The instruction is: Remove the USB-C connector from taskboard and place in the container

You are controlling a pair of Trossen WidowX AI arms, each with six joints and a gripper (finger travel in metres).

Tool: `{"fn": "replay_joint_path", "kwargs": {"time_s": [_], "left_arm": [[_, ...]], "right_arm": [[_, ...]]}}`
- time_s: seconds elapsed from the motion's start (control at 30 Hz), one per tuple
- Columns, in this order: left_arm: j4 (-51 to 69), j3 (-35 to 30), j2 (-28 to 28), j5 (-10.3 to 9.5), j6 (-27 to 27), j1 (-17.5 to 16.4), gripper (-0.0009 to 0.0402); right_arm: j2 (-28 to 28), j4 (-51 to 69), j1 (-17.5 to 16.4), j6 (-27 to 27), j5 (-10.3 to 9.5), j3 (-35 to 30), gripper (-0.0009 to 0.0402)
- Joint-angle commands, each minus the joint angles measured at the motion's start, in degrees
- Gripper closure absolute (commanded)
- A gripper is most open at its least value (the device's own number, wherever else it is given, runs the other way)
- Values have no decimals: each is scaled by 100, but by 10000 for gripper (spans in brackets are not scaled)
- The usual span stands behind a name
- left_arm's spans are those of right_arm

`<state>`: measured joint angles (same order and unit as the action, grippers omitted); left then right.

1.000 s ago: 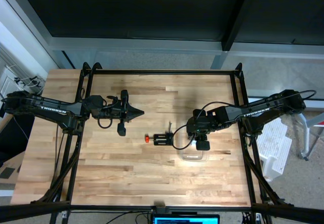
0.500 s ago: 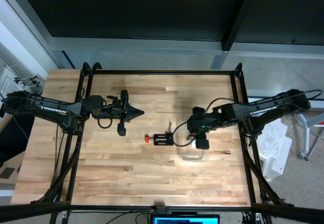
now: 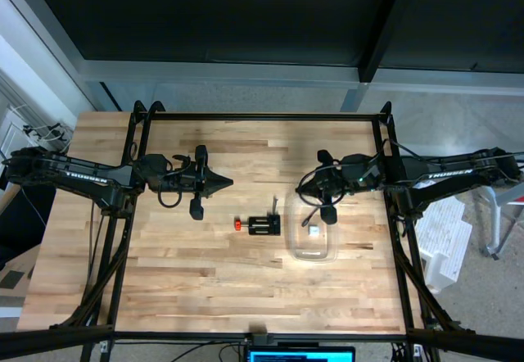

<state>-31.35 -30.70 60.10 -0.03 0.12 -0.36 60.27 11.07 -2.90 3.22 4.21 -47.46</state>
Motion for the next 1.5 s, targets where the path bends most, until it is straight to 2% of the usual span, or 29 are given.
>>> {"fn": "replay_joint_path", "kwargs": {"time_s": [0.03,0.1,0.33,0.53,0.67,0.87,1.07,1.5], "left_arm": [[-2,0,2,0,0,0,393],[-2,0,2,0,0,0,393],[-2,0,2,0,0,0,393],[0,0,2,0,0,-2,393],[-2,0,2,0,0,-2,393],[-2,0,0,0,0,0,393],[-2,0,2,0,0,-2,393],[-2,0,2,0,0,0,393]], "right_arm": [[-61,-595,192,-101,-295,190,392],[-61,-973,269,-101,-378,299,394],[-61,-2297,376,-111,-378,745,393],[-61,-2970,433,-116,-374,951,393],[-61,-3222,439,-118,-385,1049,393],[-61,-3604,442,-57,-476,1338,393],[-61,-3729,439,-52,-577,1364,393],[-61,-3735,439,-70,-570,1368,393]]}}
